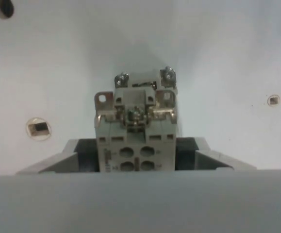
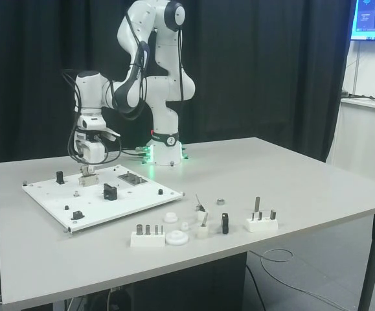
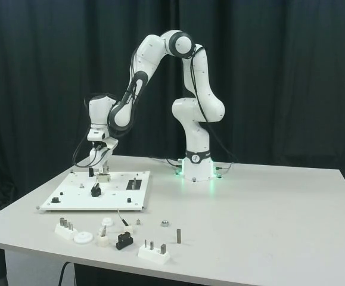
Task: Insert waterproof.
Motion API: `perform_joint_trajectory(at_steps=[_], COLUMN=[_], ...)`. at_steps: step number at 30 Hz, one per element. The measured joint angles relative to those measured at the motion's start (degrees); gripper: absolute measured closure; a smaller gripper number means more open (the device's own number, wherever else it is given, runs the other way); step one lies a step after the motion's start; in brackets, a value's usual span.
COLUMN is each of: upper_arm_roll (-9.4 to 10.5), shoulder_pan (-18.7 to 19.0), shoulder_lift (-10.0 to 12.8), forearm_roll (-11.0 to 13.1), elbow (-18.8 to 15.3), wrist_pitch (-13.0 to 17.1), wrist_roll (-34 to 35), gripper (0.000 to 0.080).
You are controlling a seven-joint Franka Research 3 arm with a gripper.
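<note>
the waterproof connector [image 1: 135,130] has its lower part hidden behind the blurred end effector [image 1: 140,201].

A robotics laboratory. A white arm [image 3: 160,77] is bolted to a grey table [image 3: 267,202], with a green light glowing at its base [image 3: 197,170]. Black curtains [image 3: 279,77] close off the background. A white board [image 2: 96,197] carrying fixtures lies on the table, with small test parts [image 2: 206,223] set out in a row near the front edge. A monitor [image 2: 373,19] hangs in the upper corner of the first room view.
</note>
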Motion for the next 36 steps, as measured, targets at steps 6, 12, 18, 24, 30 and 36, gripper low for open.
perform_joint_trajectory(at_steps=[6,12,18,24,30,36], upper_arm_roll=[0.28,0.66,0.97,1.03,1.06,1.1], shoulder_pan=[0.0,0.0,0.0,0.0,0.0,0.0], shoulder_lift=[0.3,0.4,0.7,0.8,0.8,0.8], forearm_roll=[0.0,0.0,0.0,0.0,0.1,0.5], elbow=[-0.1,-0.1,-0.1,-0.2,-0.3,-0.3], wrist_pitch=[0.3,0.4,0.9,1.2,1.6,1.7], wrist_roll=[0.0,0.0,0.0,0.0,0.0,0.0], gripper=[0.0488,0.0488,0.0488,0.0488,0.0488,0.0488])
